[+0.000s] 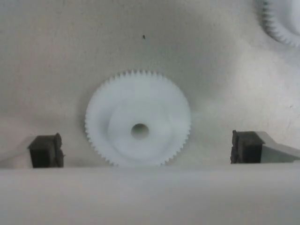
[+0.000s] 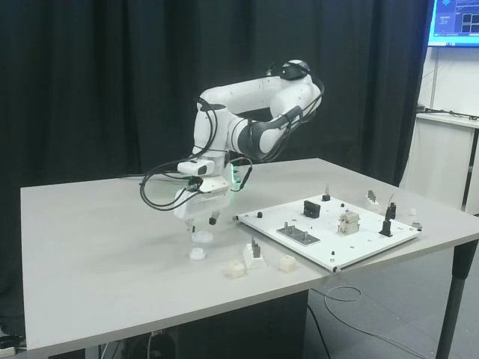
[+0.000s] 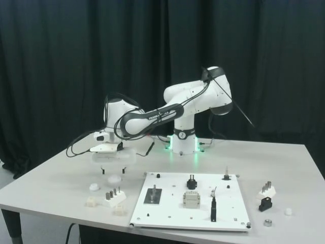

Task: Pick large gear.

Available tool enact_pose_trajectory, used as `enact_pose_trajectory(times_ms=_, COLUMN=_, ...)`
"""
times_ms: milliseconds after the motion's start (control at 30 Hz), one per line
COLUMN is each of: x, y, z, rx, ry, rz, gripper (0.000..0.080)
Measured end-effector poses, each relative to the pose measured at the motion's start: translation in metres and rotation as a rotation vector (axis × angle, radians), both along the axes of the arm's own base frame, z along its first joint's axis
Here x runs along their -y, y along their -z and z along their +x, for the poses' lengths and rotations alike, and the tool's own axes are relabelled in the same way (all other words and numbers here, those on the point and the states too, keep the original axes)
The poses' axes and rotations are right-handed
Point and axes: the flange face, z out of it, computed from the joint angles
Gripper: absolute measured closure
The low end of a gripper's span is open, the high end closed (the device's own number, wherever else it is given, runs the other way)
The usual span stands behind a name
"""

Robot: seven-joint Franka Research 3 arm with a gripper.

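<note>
The large white gear (image 1: 138, 119) lies flat on the grey table, toothed rim all round and a hole in its middle. In the wrist view it sits between my two black fingertips (image 1: 46, 151), which stand wide apart on either side of it without touching. My gripper (image 1: 145, 151) is open and hovers a little above the gear (image 2: 202, 237) in the first room view. The second room view shows the gear (image 3: 115, 178) just under the gripper (image 3: 112, 170).
A second white gear (image 1: 284, 19) lies close by (image 2: 197, 254) (image 3: 94, 186). Small white blocks (image 2: 254, 259) stand near the table's front edge. A white assembly board (image 3: 193, 200) with black and grey fixtures lies beside the gears.
</note>
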Motion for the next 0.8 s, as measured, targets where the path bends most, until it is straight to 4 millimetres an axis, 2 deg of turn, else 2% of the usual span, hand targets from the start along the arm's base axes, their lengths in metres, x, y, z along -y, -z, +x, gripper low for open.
enact_pose_trajectory(times_ms=800, x=-0.003, y=0.021, z=0.0, rx=-0.015, ry=-0.024, rz=-0.014, gripper=0.0003)
